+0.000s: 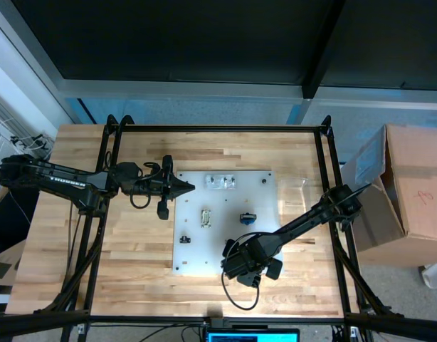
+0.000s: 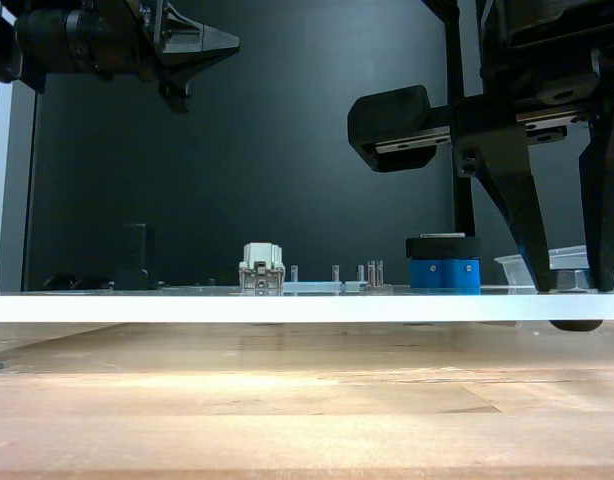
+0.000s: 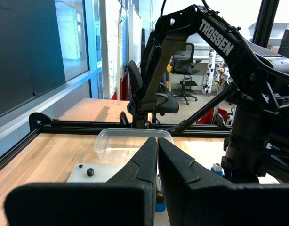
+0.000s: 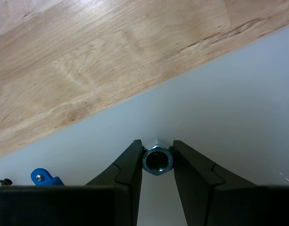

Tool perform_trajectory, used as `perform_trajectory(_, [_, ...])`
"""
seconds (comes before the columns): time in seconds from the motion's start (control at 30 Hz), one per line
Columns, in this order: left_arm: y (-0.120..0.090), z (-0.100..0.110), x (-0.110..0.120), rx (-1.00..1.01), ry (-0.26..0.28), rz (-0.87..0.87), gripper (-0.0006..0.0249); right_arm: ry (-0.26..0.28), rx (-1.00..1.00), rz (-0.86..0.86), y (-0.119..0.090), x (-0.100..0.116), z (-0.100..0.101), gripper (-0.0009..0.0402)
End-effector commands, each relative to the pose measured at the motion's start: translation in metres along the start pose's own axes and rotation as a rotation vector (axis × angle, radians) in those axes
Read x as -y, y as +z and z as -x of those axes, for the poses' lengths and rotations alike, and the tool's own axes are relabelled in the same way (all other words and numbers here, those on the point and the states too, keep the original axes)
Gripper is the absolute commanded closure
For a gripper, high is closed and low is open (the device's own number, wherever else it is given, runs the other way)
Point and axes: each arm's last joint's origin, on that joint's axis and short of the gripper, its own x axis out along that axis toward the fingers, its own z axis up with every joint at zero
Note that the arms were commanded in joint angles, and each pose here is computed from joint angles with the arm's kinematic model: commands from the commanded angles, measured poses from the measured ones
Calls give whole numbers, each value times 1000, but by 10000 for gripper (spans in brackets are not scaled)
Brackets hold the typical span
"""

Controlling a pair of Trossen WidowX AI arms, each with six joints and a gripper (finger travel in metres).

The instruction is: Unfasten the M12 nut and place it in the container

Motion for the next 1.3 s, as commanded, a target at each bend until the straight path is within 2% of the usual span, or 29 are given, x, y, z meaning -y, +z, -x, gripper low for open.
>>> perform_trajectory(0.03, [0,0,0,0,0,0,243,-4,1,0,0,0,0,318])
perform_trajectory(0.37, [0,0,0,0,0,0,243,-6,4,2,0,-1,3,199])
perform_trajectory(0.5, [0,0,0,0,0,0,243,-11,12,-34,-1,-4,14,177])
perform_trajectory(0.6, [0,0,0,0,0,0,243,-16,19,-156,-3,-7,25,177])
perform_trajectory(0.7, [0,0,0,0,0,0,243,-14,23,-360,-5,-10,38,190])
perform_trajectory(0.77, [0,0,0,0,0,0,243,-13,30,-596,-6,-11,45,206])
perform_trajectory(0.87, [0,0,0,0,0,0,243,-11,53,-949,-7,-12,51,243])
perform_trajectory(0.93, [0,0,0,0,0,0,243,-8,51,-1080,-7,-12,51,274])
perform_trajectory(1.13, [0,0,0,0,0,0,243,13,53,-1108,-8,-19,40,400])
perform_trajectory(1.2, [0,0,0,0,0,0,243,38,81,-1106,-7,-19,32,386])
perform_trajectory(1.3, [0,0,0,0,0,0,243,45,93,-1105,-8,-19,26,396])
